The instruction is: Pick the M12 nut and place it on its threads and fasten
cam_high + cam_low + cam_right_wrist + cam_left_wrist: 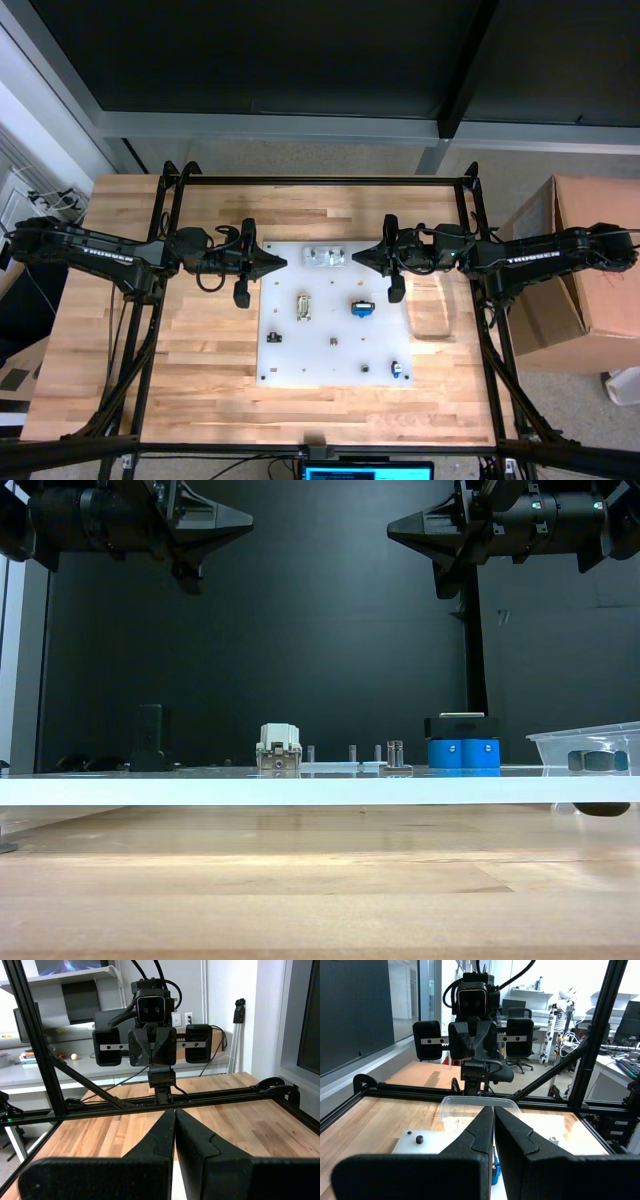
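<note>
A grey hex nut (590, 761) shows low at the white board's (300, 360) near right edge, in front of the clear tray (600, 738). From above, a small silver piece sits on the stud's spot (396, 369), and the clear tray (430, 328) holds nothing. The nut appears to sit on its stud with no ribs showing. My left gripper (283, 262) hangs high over the board's far left, shut and holding nothing (494, 1112). My right gripper (356, 258) faces it over the far right, also shut and holding nothing (175, 1112).
On the board stand a cream connector (303, 307), a blue block (362, 308) and silver fittings (325, 257). A cardboard box (590, 270) stands off the table's right edge. A black frame (320, 181) rims the table.
</note>
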